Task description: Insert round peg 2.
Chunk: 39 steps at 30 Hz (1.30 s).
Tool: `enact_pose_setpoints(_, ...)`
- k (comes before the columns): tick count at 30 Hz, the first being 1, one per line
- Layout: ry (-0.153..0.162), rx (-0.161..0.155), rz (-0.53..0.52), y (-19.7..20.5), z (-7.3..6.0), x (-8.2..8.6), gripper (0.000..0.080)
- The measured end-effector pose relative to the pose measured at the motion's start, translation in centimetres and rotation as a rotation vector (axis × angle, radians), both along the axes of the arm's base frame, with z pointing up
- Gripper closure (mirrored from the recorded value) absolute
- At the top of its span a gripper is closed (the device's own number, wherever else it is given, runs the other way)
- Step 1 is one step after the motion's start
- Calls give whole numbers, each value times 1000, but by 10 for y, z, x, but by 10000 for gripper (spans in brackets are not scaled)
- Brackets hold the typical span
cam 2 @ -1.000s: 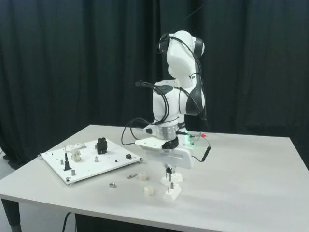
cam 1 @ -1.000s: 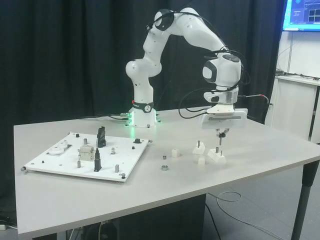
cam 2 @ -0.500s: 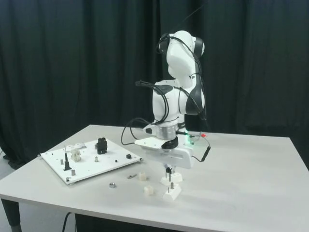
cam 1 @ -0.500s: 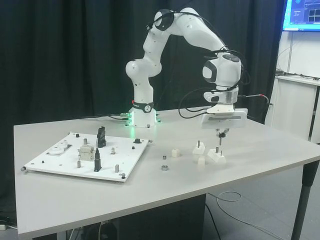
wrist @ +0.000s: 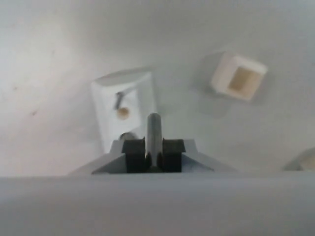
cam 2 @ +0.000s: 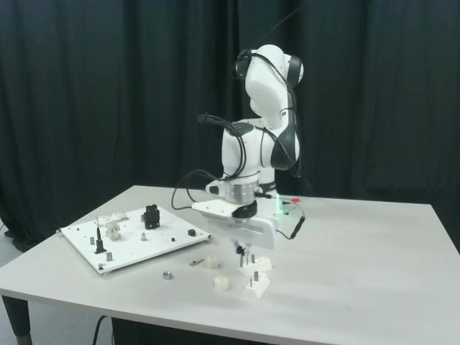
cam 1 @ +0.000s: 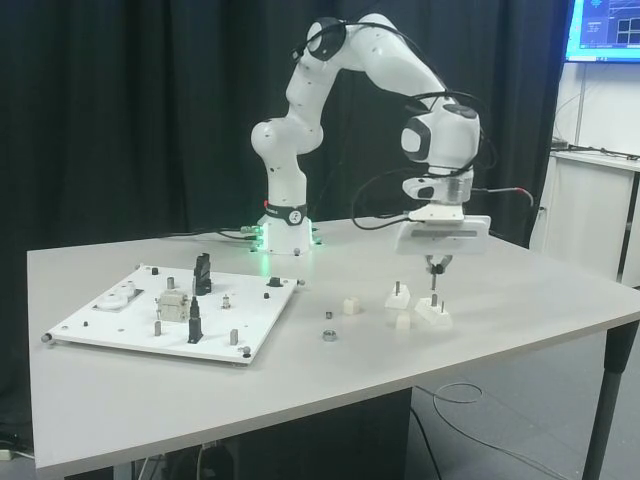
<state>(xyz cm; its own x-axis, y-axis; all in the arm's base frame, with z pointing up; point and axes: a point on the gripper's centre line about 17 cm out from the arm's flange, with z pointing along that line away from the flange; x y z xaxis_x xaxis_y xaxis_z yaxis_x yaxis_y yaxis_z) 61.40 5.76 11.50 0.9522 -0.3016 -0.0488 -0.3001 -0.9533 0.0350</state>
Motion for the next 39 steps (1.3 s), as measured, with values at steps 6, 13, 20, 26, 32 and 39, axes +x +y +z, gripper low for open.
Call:
enact_pose_setpoints(6, -12, -35, -10, -29, 10, 4, 735)
enact_pose_setpoints(13, -16, -69, -27, -64, 23, 5, 735)
enact_pose_setpoints(20, -18, -88, -13, -98, 36, 3, 735)
enact_pose_setpoints(26, -25, -83, 8, -120, 44, 3, 735)
enact_pose_setpoints(32, -36, -79, 16, -139, 53, 3, 735)
enact_pose_setpoints(39, -42, -101, 11, -178, 63, -1, 735)
